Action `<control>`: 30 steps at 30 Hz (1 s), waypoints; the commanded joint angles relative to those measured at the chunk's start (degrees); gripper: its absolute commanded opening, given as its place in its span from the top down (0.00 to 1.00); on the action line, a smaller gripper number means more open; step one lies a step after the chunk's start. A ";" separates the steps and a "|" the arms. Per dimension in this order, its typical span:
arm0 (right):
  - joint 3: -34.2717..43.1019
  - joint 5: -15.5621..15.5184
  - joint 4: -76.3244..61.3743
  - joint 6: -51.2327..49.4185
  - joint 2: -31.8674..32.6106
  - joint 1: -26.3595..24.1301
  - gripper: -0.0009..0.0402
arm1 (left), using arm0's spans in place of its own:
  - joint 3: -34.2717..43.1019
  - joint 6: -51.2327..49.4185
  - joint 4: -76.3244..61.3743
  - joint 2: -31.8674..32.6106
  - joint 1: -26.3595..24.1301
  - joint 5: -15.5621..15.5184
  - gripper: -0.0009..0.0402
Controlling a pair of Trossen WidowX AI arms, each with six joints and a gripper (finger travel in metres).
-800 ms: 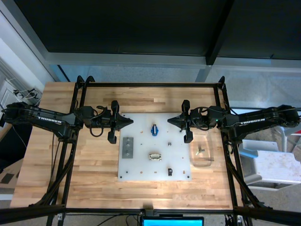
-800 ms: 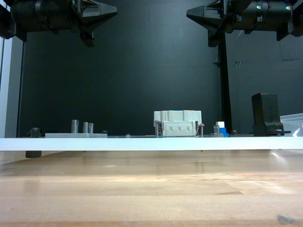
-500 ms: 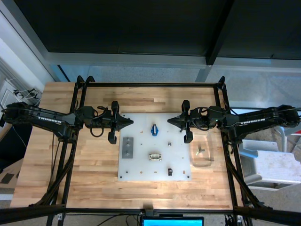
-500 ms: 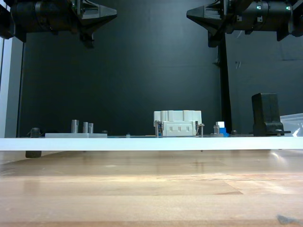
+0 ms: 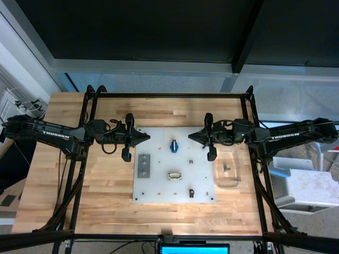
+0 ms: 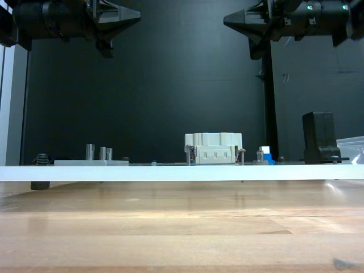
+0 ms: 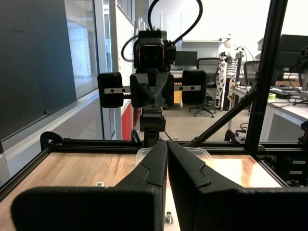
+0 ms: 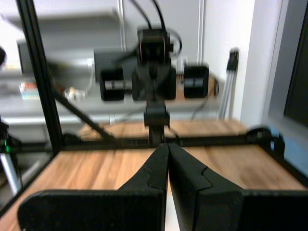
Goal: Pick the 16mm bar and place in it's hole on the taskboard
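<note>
The left gripper point(image 5: 148, 136) is hovering above the taskboard's point(image 5: 159, 190) left edge, fingers pressed together, empty. The right gripper point(image 5: 191, 136) is facing it, likewise closed. A metal piece point(image 5: 226, 169) is lying in the clear tray point(image 5: 233, 183) on the bench point(image 5: 106, 211); I cannot tell whether it is the 16mm bar.

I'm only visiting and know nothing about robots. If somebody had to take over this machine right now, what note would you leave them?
Left gripper: shut, empty, high above the board's far left part.
Right gripper: shut, empty, high above the board's far right part.
16mm bar: in neither gripper. A small metal piece lies in the clear tray right of the board, and metal pegs stand on the grey block. I cannot tell which is the bar.
Done: no pick yet.
Left: find the bar, grasp it, seat it in its hole.
</note>
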 commanded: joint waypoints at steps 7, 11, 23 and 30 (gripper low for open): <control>15.06 0.22 -36.63 0.15 1.07 0.31 0.98 | 0.00 0.00 -0.02 0.02 0.02 0.00 0.98; 19.26 0.28 -47.93 0.26 2.60 0.81 0.98 | 0.00 0.00 -0.02 0.02 0.00 -0.02 0.98; 24.06 0.24 -71.76 1.20 7.72 4.55 0.98 | 0.00 0.00 -0.02 0.04 0.00 0.00 0.98; 24.33 0.26 -79.43 2.93 8.31 8.26 0.98 | 0.00 0.00 -0.02 0.02 0.00 0.00 0.98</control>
